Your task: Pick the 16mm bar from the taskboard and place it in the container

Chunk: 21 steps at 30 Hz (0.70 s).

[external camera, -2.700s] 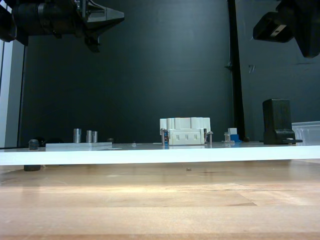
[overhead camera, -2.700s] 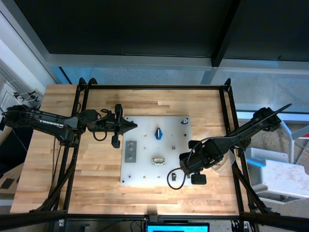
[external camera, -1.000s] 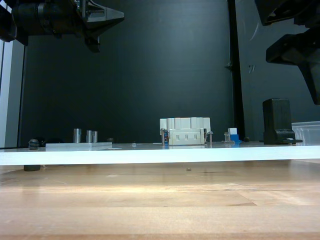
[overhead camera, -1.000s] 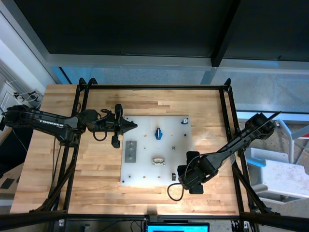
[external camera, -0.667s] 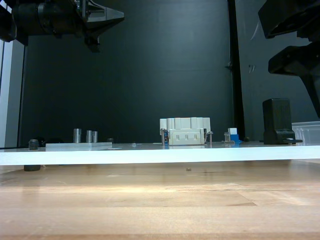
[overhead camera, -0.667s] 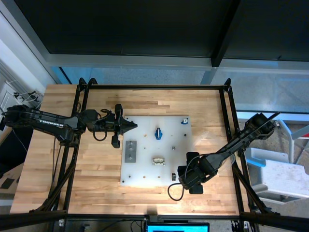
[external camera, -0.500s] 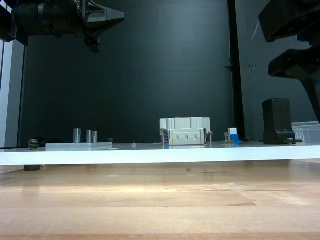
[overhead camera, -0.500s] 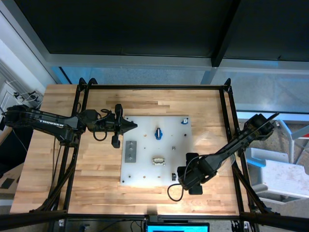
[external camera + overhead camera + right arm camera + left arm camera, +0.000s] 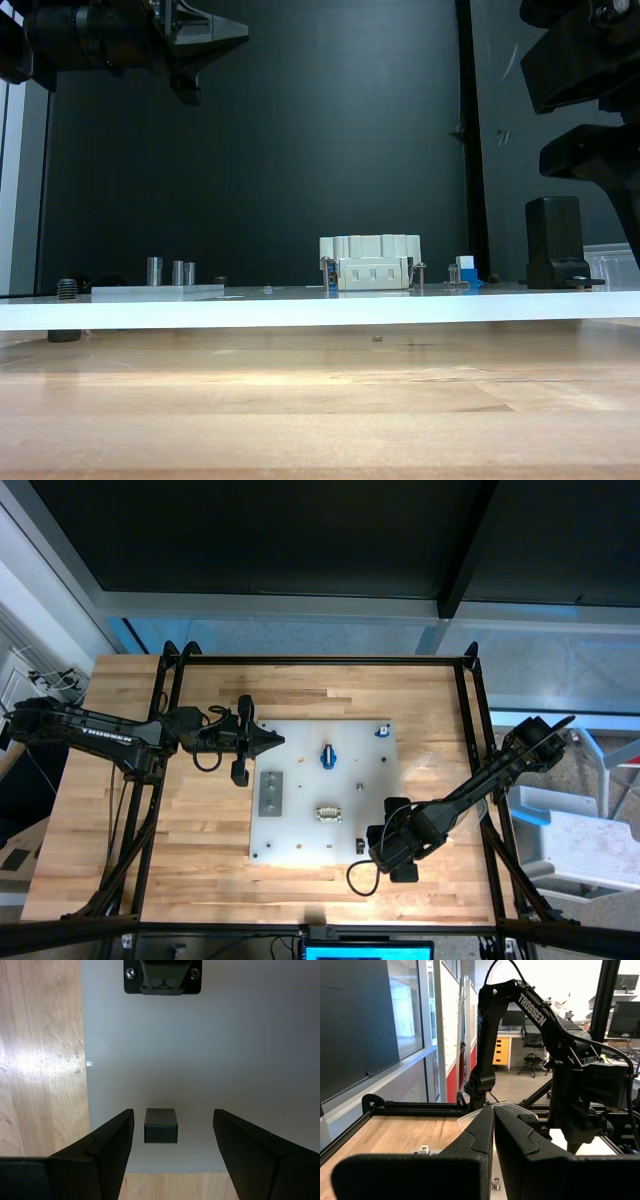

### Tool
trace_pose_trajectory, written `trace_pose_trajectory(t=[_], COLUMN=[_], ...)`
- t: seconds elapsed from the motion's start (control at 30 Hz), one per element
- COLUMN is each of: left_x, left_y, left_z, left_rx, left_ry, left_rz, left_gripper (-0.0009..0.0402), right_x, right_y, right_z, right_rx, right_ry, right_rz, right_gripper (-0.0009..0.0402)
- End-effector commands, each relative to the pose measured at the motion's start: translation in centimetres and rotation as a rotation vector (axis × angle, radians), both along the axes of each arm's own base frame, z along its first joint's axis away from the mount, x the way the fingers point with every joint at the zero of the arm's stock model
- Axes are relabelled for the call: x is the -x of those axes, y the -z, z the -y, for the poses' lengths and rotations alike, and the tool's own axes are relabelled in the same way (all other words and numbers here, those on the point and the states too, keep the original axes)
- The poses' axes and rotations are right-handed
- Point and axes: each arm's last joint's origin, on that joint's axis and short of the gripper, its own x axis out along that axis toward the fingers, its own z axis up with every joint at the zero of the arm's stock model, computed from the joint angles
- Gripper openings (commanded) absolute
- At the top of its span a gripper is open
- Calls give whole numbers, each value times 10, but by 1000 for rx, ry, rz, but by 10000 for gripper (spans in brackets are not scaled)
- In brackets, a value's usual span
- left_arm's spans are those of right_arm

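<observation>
Fingers on right gripper (image 9: 172, 1115) spread wide either side of the bar (image 9: 161, 1126), not touching it, by the board (image 9: 225, 1050) corner. Left gripper (image 9: 276, 741) sits high at the board's left, pinched closed.

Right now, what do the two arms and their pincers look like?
The left arm and right arm are slim, jointed and matte black, with white TROSSEN lettering; a black cable loops at each wrist. The left pincer, above the taskboard's far left corner, and the right pincer, over its near right corner, have broad black fingers tapering to wedges.
</observation>
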Motion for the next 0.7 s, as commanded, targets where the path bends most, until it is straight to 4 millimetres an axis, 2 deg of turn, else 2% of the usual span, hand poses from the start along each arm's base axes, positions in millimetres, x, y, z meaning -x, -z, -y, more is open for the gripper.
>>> trace_pose_trajectory(t=[0.03,0.7], left_x=[0,0], left_y=[0,0], left_z=[0,0], left_rx=[0,0], left_ry=[0,0], left_rz=[0,0], left_gripper=[0,0], right_x=[0,0], right_y=[0,0], right_z=[0,0], right_rx=[1,-5], right_ry=[0,0], right_rz=[-1,2], right_gripper=[206,82])
